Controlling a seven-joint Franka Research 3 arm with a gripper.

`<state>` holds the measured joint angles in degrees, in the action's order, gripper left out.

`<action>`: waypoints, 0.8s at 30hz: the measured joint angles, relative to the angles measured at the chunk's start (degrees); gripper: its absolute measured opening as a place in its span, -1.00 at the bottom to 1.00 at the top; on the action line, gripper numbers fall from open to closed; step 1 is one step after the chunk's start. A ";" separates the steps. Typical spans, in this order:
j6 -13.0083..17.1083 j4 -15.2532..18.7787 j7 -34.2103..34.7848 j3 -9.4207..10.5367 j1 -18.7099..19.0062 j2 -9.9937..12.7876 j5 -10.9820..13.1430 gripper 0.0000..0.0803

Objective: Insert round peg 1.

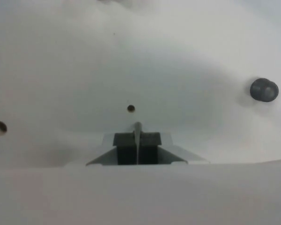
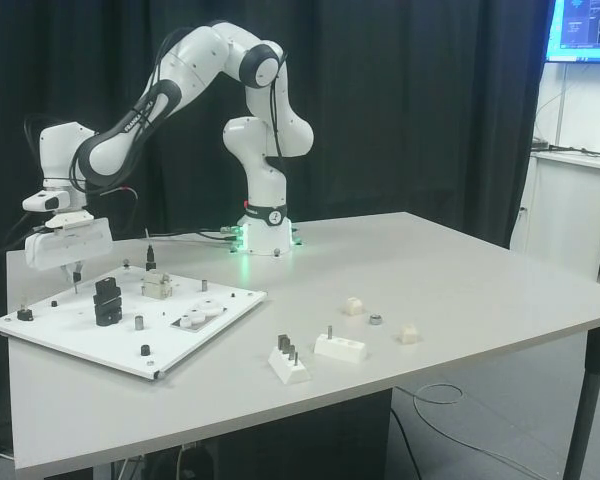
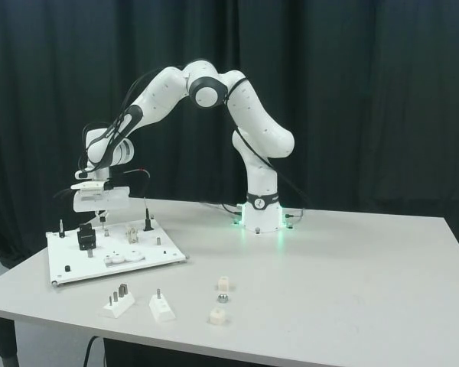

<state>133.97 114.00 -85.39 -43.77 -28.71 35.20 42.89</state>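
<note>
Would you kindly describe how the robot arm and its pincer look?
The arm is white with rounded segments and black joint bands; a black cable runs along it. Green light glows at its base. The pincer has black fingers on a white body.

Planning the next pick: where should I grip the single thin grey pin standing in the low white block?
Grip the thin grey pin by its exposed upper shaft, straight down from above: it stands upright, foot in the low white block.

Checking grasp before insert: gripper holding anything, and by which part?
Yes. The gripper is shut on a thin round peg, pinched at its upper end; the free tip points down over the white board.
</note>
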 joint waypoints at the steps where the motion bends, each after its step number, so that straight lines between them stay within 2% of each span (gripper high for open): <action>1: -0.09 0.00 0.00 -0.05 0.00 0.00 -0.12 -0.96; 24: -0.74 0.08 0.00 -0.49 0.06 0.00 -0.79 -0.96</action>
<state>133.23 114.09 -85.39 -44.26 -28.65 35.20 42.10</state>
